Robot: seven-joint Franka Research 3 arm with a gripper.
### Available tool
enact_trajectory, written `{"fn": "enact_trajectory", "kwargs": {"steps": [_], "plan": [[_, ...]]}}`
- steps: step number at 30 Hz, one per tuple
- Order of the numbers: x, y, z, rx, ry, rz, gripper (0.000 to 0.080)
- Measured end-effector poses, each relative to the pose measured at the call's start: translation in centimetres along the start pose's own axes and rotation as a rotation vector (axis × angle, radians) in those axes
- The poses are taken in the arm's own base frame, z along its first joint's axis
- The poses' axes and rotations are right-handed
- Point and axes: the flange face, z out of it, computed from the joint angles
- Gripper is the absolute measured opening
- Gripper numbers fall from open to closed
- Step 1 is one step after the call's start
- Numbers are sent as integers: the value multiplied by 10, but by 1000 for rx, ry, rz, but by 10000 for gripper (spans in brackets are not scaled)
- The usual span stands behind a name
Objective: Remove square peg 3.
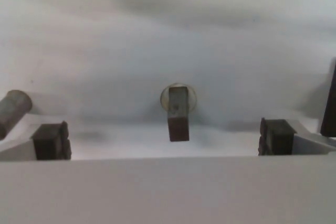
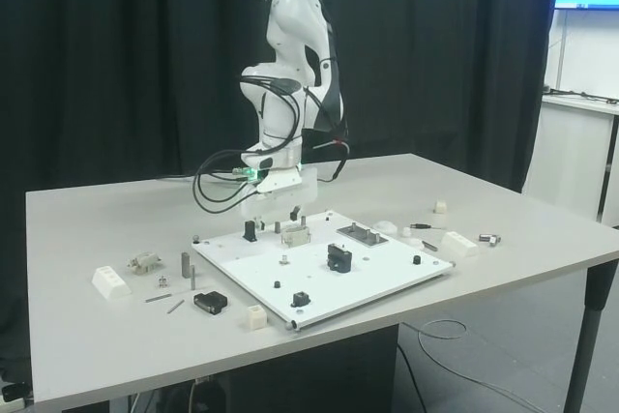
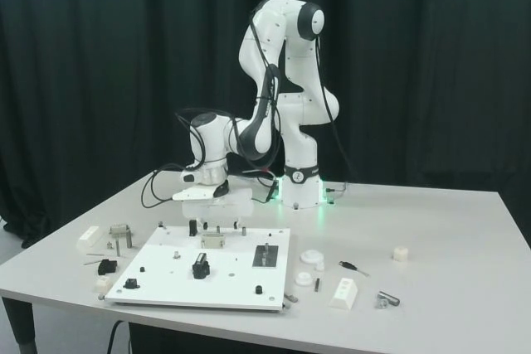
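Note:
In the wrist view a small grey square peg (image 1: pixel 178 114) stands upright in a round socket of the white board (image 1: pixel 220 82). My gripper (image 1: pixel 163 139) is open, its two black fingertips (image 1: pixel 51 141) wide apart on either side of the peg and not touching it. From the room views the gripper (image 2: pixel 276 211) (image 3: pixel 217 211) hangs just above the far edge of the board (image 2: pixel 372 278), with the peg (image 3: pixel 218 228) right below it.
A grey round peg (image 1: pixel 13 109) and a black post (image 1: pixel 329 103) flank the square peg. The board also carries a black block (image 2: pixel 338 258) and a grey fixture (image 2: pixel 294 234). Loose pegs (image 2: pixel 185 264) and white blocks (image 2: pixel 109 282) lie on the table.

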Motion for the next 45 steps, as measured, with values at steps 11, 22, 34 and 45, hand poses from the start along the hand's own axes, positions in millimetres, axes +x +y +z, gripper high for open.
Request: {"fn": "enact_trajectory", "kwargs": {"steps": [11,22,34,45], "plan": [[1,1,5,-13,4,-3,800],[1,2,7,-17,6,-3,694],[0,0,8,-19,5,-37,340],[2,2,7,-20,11,-51,116]]}}
